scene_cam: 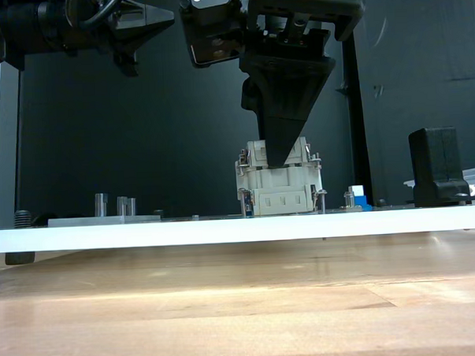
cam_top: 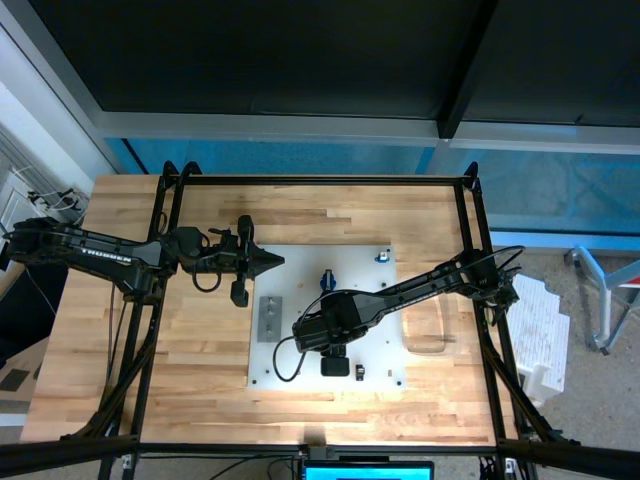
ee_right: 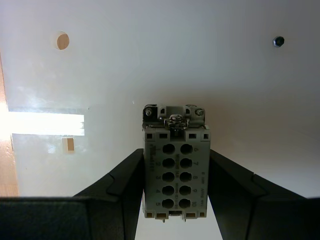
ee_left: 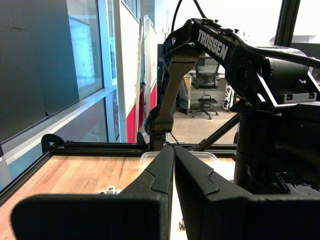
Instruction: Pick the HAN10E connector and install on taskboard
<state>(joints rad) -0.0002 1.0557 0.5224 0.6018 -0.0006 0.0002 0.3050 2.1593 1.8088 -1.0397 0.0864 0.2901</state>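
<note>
The HAN10E connector (ee_right: pixel 175 170) is a beige-grey block with two rows of round holes and a silvery screw end. My right gripper (ee_right: pixel 176 156) is shut on it, one black finger against each long side. In the low view the connector (scene_cam: pixel 279 184) stands upright, its base on or just above the white taskboard (scene_cam: pixel 224 228), with the right gripper (scene_cam: pixel 284 148) pointing straight down onto it. From above, the right gripper (cam_top: pixel 336 358) covers it near the taskboard's (cam_top: pixel 290 370) front middle. My left gripper (cam_top: pixel 272 260) hovers shut and empty at the board's back-left corner.
On the board are a grey block (cam_top: pixel 268 318) at left, a blue part (cam_top: pixel 328 280) behind the right arm, and a black fitting (scene_cam: pixel 437 169) at right. A clear plastic tray (cam_top: pixel 436 326) lies right of the board. Black frame rails edge the table.
</note>
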